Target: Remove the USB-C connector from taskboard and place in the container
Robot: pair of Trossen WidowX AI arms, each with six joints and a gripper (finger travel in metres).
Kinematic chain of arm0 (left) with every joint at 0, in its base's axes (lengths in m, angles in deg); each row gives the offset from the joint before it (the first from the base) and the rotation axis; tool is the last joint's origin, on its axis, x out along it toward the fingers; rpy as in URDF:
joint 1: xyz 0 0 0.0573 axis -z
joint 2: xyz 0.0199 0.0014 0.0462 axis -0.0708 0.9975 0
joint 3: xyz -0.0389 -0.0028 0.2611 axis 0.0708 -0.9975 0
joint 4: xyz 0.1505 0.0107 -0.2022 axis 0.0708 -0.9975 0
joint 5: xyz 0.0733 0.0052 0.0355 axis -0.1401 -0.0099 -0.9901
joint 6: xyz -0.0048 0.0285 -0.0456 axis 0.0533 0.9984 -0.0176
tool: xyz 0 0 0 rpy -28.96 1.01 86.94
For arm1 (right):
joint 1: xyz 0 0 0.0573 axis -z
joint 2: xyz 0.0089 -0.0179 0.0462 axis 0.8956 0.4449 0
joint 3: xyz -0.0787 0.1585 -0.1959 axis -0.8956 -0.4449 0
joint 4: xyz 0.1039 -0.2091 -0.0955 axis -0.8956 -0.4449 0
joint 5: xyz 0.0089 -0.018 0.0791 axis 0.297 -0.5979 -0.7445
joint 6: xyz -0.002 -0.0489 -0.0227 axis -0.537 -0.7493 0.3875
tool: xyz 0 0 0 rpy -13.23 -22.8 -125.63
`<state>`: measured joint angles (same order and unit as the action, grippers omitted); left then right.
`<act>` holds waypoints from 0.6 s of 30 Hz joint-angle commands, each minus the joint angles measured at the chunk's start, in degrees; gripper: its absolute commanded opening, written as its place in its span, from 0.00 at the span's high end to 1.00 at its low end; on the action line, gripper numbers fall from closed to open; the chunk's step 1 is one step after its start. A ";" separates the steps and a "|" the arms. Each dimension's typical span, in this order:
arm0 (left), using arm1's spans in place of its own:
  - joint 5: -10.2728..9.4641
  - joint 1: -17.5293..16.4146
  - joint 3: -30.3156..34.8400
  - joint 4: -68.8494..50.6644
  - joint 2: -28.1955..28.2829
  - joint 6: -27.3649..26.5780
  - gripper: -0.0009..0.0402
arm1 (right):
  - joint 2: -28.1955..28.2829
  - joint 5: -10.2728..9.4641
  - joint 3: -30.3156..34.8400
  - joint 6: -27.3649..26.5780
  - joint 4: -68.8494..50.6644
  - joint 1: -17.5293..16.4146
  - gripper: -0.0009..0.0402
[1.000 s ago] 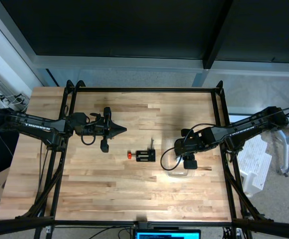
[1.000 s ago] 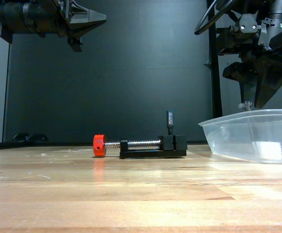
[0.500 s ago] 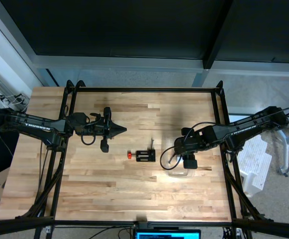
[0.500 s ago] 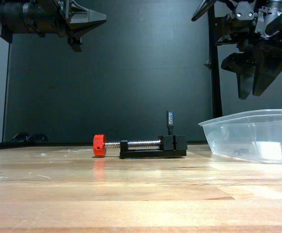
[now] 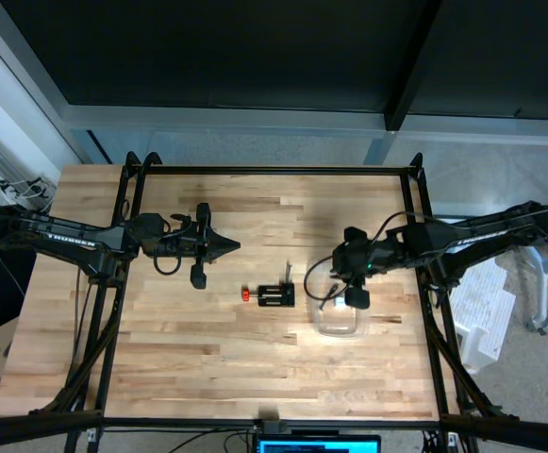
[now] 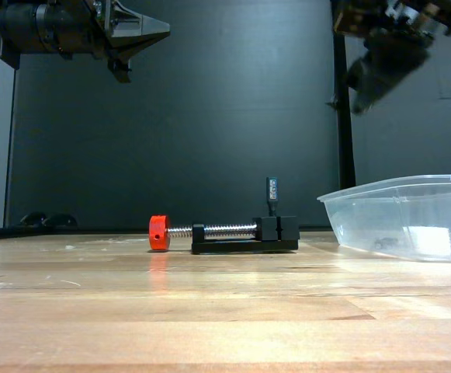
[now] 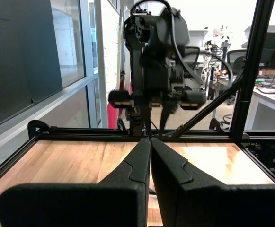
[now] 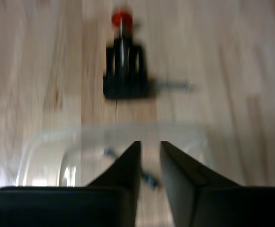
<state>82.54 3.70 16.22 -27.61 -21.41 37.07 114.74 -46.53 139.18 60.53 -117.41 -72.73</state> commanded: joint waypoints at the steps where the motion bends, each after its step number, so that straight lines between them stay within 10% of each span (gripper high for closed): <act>1: 0.02 -0.02 0.00 0.00 0.02 0.02 0.98 | -2.05 -0.02 -0.81 -2.38 5.01 1.90 0.98; 18: 0.02 0.00 0.00 0.00 0.02 0.02 0.98 | -9.57 -3.76 -15.28 -6.29 41.70 7.87 0.98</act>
